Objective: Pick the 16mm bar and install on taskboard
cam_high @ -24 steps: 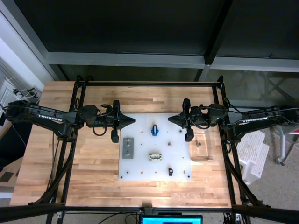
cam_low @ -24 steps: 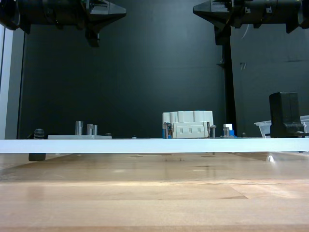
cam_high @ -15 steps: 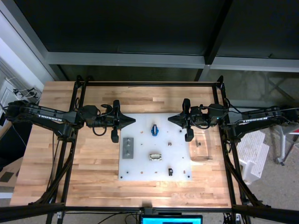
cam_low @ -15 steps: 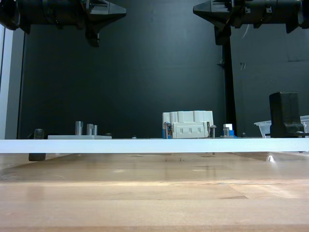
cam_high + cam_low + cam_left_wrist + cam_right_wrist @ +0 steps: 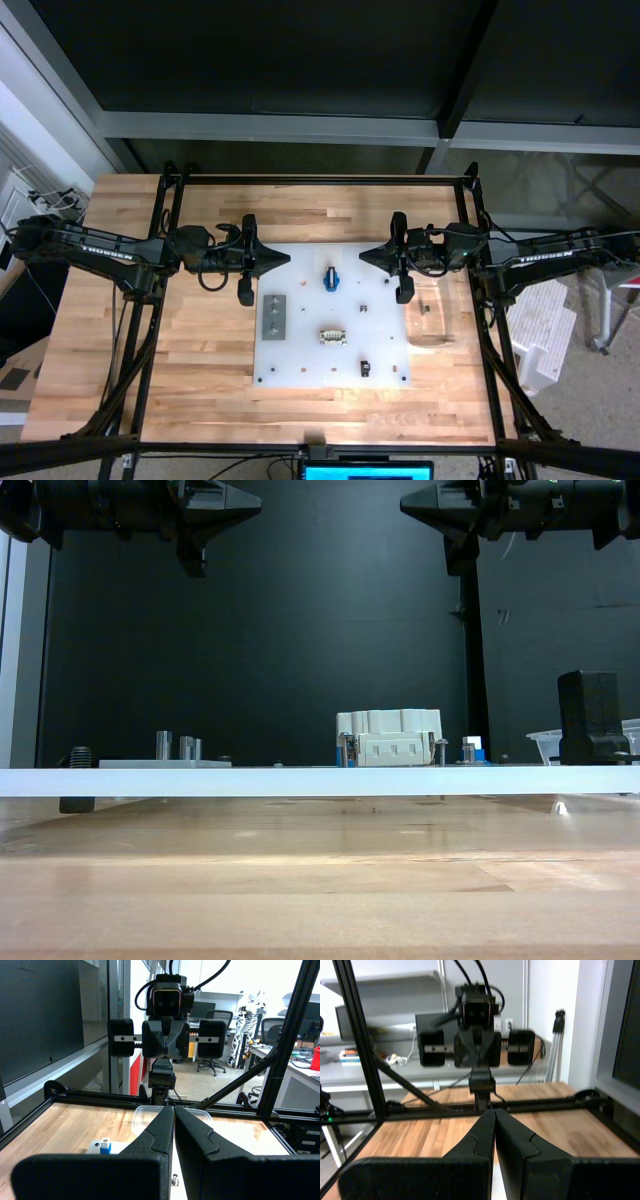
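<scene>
left gripper (image 5: 287, 259) and right gripper (image 5: 362, 254) hang pinched shut, empty, over the taskboard (image 5: 300, 360); right one should probably open wide before grabbing the 16mm bar (image 5: 426, 307) lying free beside it.

A robotics lab: a wooden desk (image 5: 200, 345) caged in black metal framing (image 5: 320, 180) carries a white task board (image 5: 300, 355) between two robot arms (image 5: 100, 255), with office chairs (image 5: 212, 1055) and shelving (image 5: 385, 980) beyond.

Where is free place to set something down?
Bare table left of the taskboard and along its near edge. Crowded mid-board, around the connector. Left gripper and right gripper, both shut, hang above its far edge. 16mm bar: cannot tell.
</scene>
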`<action>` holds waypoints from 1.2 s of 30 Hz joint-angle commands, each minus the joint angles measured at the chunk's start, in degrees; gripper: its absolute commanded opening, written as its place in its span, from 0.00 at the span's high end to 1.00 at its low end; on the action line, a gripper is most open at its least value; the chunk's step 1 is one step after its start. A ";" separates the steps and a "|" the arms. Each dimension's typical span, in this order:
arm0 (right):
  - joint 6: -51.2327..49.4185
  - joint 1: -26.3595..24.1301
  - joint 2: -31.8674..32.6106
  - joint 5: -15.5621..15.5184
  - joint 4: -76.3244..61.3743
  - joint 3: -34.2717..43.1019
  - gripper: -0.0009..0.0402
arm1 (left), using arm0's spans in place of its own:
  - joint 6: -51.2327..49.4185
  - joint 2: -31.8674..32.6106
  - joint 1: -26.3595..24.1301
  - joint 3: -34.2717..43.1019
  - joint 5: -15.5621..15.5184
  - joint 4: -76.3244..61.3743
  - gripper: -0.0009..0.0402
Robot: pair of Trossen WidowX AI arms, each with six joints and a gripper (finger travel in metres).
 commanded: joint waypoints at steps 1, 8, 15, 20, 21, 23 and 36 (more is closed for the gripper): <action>1.53 0.00 -0.02 0.04 -4.90 1.25 0.98 | 0.00 0.00 0.04 0.02 -0.02 0.00 0.98; 1.51 0.07 -0.02 0.04 -23.98 6.69 0.98 | -0.02 0.00 0.04 0.02 -0.02 0.00 0.98; 2.71 0.24 0.11 0.00 -44.41 12.68 0.98 | 0.00 0.00 0.04 0.02 -0.02 0.00 0.98; 3.48 0.37 0.11 0.02 -55.36 16.37 0.98 | 0.00 0.00 0.04 0.02 0.00 0.00 0.98; 3.50 0.39 0.11 0.00 -57.18 17.05 0.98 | 0.00 0.00 0.04 0.02 -0.02 0.00 0.98; 3.50 0.44 0.11 0.00 -61.05 18.45 0.98 | 0.00 0.00 0.07 0.02 0.00 0.00 0.98; 3.87 0.90 3.48 0.00 -83.95 25.46 0.98 | 0.00 0.00 0.04 0.02 -0.02 0.00 0.98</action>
